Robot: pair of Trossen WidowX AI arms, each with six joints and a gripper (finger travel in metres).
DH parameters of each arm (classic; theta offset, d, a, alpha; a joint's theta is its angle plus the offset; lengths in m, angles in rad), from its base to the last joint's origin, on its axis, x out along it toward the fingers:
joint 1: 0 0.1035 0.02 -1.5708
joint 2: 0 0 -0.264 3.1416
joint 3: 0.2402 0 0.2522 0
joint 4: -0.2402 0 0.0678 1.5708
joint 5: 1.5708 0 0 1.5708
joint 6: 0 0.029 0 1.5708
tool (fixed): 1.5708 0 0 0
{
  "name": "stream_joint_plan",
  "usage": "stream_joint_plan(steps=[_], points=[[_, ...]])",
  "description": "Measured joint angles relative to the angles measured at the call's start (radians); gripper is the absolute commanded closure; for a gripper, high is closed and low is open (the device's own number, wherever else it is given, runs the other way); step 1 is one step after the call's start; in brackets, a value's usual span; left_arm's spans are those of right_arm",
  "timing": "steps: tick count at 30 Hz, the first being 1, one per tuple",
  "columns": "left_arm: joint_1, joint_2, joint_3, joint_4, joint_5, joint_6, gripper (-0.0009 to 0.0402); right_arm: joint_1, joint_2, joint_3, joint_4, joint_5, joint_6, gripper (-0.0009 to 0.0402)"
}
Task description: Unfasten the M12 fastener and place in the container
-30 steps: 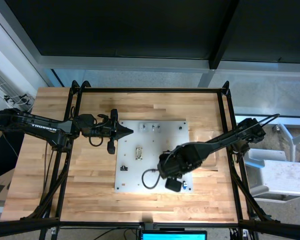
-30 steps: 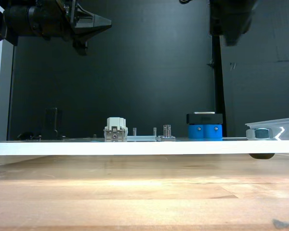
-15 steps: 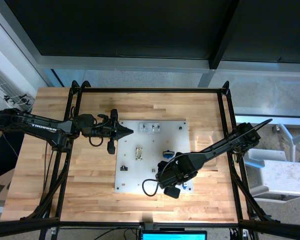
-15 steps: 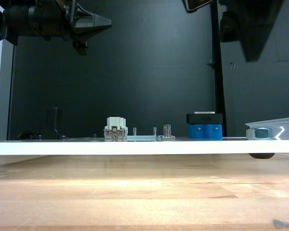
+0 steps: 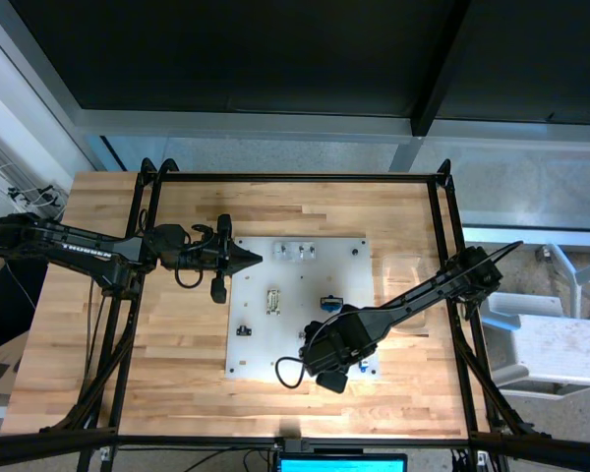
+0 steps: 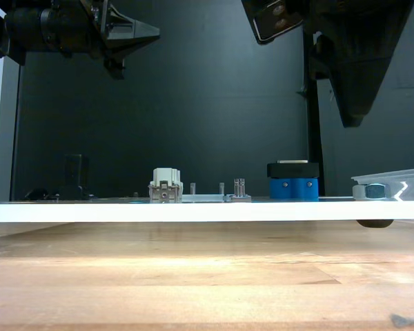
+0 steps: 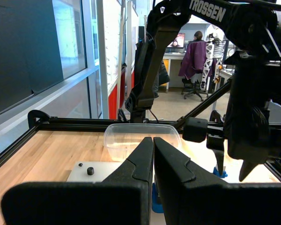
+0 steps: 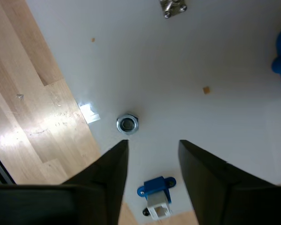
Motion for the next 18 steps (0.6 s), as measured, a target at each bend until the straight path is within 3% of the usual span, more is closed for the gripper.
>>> stream_joint_plan(steps=[10, 18], points=[[0.000, 0.000, 0.000, 0.000, 0.000, 0.000, 0.0393, 0.008, 0.040, -0.002, 0.013, 0.001, 0.006, 0.0138], [0.000, 0.000, 0.000, 0.000, 0.000, 0.000, 0.0393, 0.012, 0.050, -0.019, 0.042, 0.020, -0.017, 0.0127]])
